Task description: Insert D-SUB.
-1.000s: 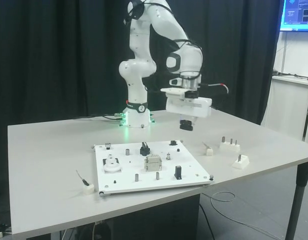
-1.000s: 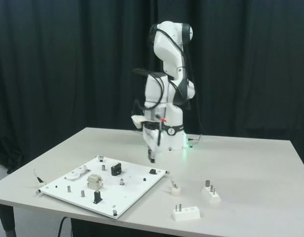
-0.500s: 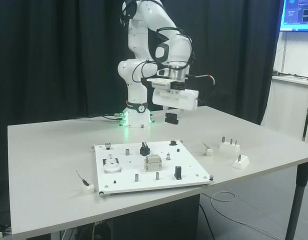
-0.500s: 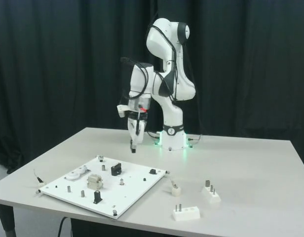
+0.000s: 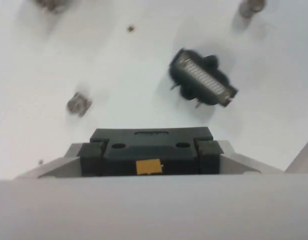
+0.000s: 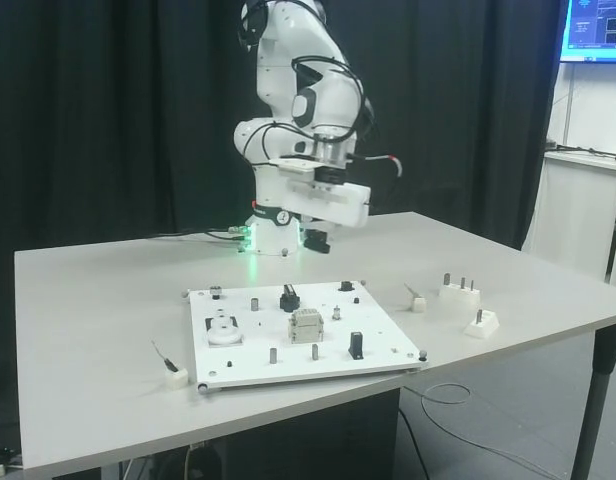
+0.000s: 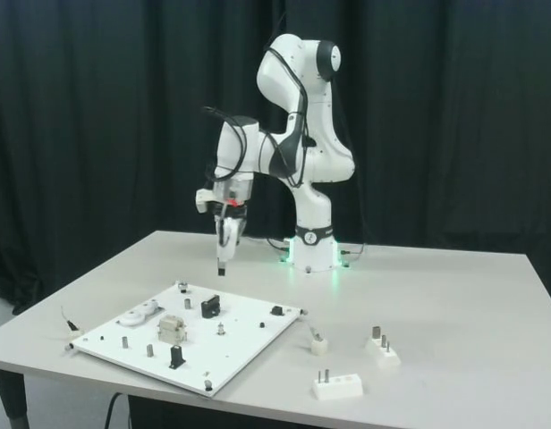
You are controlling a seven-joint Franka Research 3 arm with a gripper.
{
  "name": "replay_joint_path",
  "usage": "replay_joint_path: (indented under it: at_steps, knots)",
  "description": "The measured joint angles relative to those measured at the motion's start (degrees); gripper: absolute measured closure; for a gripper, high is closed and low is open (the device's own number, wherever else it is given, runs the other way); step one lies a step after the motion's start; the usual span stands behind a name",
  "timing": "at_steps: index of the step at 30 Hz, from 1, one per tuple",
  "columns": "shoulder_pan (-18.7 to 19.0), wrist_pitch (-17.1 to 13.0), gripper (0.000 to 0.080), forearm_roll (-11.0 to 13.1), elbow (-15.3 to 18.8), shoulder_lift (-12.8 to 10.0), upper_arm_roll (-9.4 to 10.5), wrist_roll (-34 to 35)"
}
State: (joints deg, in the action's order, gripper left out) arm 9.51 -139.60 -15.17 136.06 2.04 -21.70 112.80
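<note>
On the bench point(image 6: 108, 300): grey top carrying a white board, the arm's base and a few small white blocks.
Arm point(image 6: 288, 60): white, bolted at the far side of the bench, green light at its foot; it is bent forward with the wrist held high above the board's far edge.
Board point(image 6: 248, 355): white square plate on small feet, near the front of the bench, studded with small grey pegs and black fittings.
Small blocks point(image 7: 336, 386): white, with upright grey pins, standing on the bench well apart from the board, on the side away from the wired piece.
Wired piece point(image 6: 175, 378): tiny white block with a thin wire, just beside the board's front corner.
Pincer point(image 5: 149, 150): both fingers closed against the two ends of a D-SUB plug, held in the air above the board.
D-SUB plug point(image 5: 150, 146): black, wide flat body, two small round holes on its upper face, clamped at both ends.
D-SUB socket point(image 5: 201, 80): black, oblong, with a grey ribbed slot of contacts on top, mounted on the board; in the wrist view it lies apart from the plug and turned at an angle to it.
</note>
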Motion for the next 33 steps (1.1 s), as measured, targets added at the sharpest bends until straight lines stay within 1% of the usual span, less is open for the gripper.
replay_joint_path:
  at_steps: [6,12,19,29,33]
  knots:
    - [-2.1,0.0,0.0417,0.0,0.7,-0.7,-0.01,4.4]
    - [-4.0,-0.5,0.0417,0.0,0.8,-1.9,-0.14,9.1]
    - [-5.3,-1.6,0.0417,0.4,0.8,-3.2,-0.88,10.4]
    - [-5.6,-4.0,0.0417,2.9,0.8,-4.5,-1.92,10.6]
    - [-5.6,-5.1,0.0417,4.9,0.7,-5.1,-2.03,10.6]
